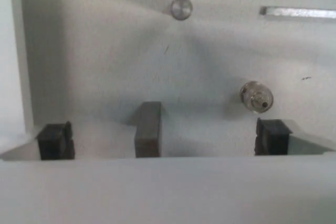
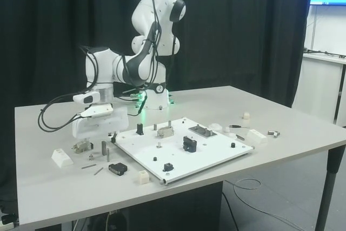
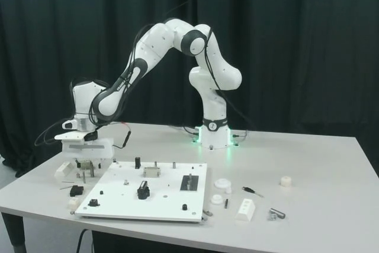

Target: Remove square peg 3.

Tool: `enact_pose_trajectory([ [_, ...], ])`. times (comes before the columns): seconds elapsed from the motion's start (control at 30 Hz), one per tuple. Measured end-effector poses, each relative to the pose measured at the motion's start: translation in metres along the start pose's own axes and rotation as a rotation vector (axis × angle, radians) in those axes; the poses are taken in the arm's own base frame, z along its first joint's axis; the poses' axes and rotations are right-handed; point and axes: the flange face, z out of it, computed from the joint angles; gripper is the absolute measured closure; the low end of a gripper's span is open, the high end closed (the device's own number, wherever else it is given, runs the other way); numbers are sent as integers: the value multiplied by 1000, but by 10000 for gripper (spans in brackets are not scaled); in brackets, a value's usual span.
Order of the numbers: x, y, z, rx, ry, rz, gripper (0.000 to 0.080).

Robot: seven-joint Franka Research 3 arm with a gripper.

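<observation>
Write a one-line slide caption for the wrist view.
Open end effector straddling an upright grey square peg on the grey table, its black fingertips well clear on either side.

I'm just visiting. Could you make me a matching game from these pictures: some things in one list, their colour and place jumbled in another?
Things: A square peg; B board; C light at the arm's base; D curtain.
Descriptions: 1 black, behind the table; 2 grey, upright inside the open gripper; 3 green; 4 white, flat on the table.
Pairs: A-2, B-4, C-3, D-1.
</observation>
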Motion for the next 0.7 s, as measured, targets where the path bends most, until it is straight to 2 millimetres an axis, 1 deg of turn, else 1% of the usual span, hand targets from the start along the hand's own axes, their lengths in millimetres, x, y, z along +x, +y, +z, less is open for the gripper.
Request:
enact_pose_trajectory([
  [0.03, 1, 0, -1, 2, -1, -1, 392],
  [0.07, 2, 0, -2, 4, -3, -1, 22],
  [0.4, 7, 3, -12, 18, -16, 1, 7],
  [0.7, 10, 5, -17, 23, -21, 1, 3],
])
